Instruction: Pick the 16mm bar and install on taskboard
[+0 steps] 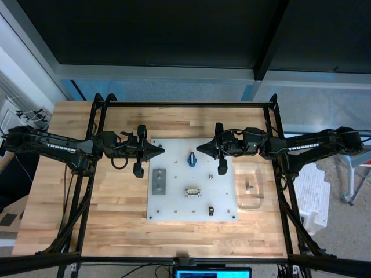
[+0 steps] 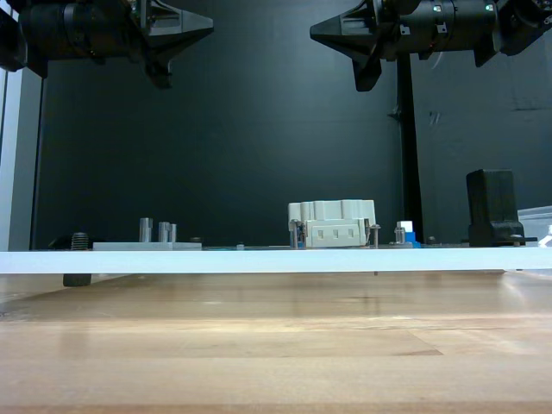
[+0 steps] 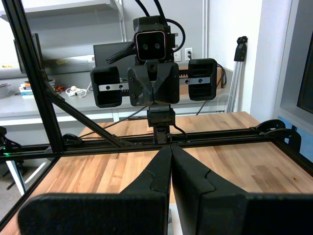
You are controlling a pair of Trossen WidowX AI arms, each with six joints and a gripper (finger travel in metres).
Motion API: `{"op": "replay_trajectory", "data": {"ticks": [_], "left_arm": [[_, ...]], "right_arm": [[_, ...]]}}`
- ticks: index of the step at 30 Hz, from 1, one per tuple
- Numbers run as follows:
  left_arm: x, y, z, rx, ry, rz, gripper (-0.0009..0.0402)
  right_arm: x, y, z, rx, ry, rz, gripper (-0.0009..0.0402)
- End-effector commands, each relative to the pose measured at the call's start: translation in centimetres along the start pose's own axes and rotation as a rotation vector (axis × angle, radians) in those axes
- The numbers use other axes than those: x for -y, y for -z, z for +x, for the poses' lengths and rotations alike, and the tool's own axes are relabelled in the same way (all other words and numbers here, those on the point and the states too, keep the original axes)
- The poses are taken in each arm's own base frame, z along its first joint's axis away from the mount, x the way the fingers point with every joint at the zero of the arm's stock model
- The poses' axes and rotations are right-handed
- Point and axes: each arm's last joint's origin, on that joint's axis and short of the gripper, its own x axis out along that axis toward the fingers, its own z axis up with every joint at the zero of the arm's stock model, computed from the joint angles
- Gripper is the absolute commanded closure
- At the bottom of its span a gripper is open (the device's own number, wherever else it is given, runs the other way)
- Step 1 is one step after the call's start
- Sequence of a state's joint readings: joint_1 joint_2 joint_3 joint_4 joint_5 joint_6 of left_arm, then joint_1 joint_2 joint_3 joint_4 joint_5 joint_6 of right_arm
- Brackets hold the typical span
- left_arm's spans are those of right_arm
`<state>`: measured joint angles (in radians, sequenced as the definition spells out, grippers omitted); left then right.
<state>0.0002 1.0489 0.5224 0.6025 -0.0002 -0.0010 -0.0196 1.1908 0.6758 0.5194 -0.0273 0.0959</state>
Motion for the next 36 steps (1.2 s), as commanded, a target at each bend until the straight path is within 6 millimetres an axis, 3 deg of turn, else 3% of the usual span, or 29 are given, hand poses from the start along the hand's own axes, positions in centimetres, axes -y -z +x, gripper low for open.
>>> {"op": "replay_trajectory", "data": {"ticks": [1,24,36], "left_arm": [[0.01,-0.01,0.0,0.0,0.0,0.0,0.0393],[0.01,-0.02,0.0,0.001,0.0,0.0,0.0393],[0.0,-0.02,0.0,0.001,0.0,0.0,0.0393]], "right_arm": [[-0.02,0.0,0.0,0.0,-0.001,0.0,0.0393],[-0.02,0.08,-0.18,-0.023,0.001,0.028,0.0393],[-0.18,-0.39,-0.22,-0.374,0.034,0.035,0.0393]]}}
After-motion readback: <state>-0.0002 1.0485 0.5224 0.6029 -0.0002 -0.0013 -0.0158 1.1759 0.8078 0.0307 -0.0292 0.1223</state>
